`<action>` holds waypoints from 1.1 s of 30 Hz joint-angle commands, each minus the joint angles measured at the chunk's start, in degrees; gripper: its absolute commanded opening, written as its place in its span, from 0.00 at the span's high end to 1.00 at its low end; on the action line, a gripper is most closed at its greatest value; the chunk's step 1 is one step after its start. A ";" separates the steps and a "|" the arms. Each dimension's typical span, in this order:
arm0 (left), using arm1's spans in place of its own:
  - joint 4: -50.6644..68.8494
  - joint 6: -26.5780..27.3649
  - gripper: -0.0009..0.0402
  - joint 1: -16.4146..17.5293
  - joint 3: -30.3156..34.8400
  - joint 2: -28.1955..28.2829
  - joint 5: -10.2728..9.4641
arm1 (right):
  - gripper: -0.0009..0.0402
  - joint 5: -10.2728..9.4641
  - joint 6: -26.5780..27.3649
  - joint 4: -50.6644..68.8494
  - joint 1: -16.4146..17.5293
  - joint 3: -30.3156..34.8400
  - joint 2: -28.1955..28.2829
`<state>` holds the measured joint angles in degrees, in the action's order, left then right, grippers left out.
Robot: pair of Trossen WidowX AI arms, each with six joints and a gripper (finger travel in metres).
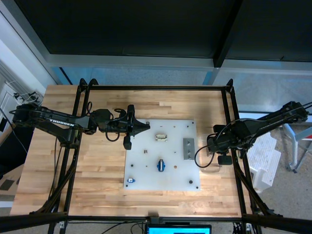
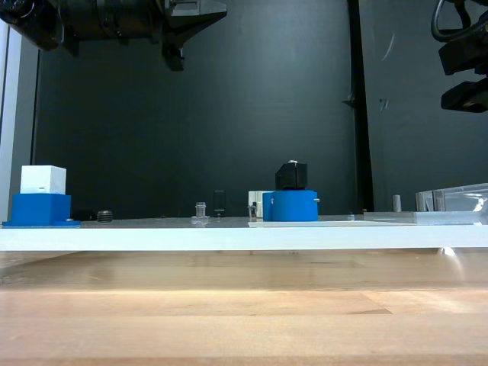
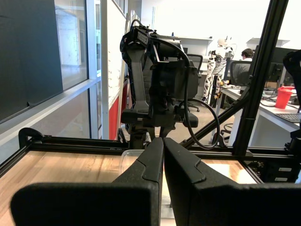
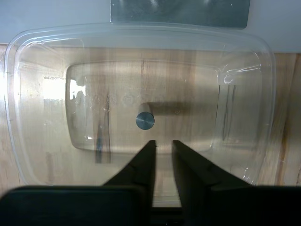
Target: Pick the 16mm cylinder and install on the taskboard
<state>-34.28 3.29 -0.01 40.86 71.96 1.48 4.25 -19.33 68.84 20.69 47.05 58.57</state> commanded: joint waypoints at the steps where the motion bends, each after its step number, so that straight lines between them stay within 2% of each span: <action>1: -0.02 0.00 0.98 0.02 0.00 0.02 0.00 | 0.71 0.22 -1.05 -0.09 0.24 0.00 0.09; 6: -0.02 0.00 0.98 0.00 0.00 0.02 0.00 | 0.53 0.26 -1.53 -0.26 0.46 -0.11 1.09; 10: -0.02 -0.02 0.98 0.00 0.00 0.02 0.02 | 0.45 0.72 -1.95 -1.49 0.63 -0.24 2.45; 21: -0.02 -0.02 0.98 0.02 0.00 0.02 0.02 | 0.44 0.74 -5.09 -7.56 3.48 -5.51 4.39; 33: -0.04 -0.02 0.98 0.00 0.00 0.02 0.00 | 0.44 0.87 -7.23 -12.15 3.82 -8.96 5.53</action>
<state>-34.30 3.29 -0.01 40.84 71.99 1.48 5.02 -26.30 57.01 24.49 38.33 63.92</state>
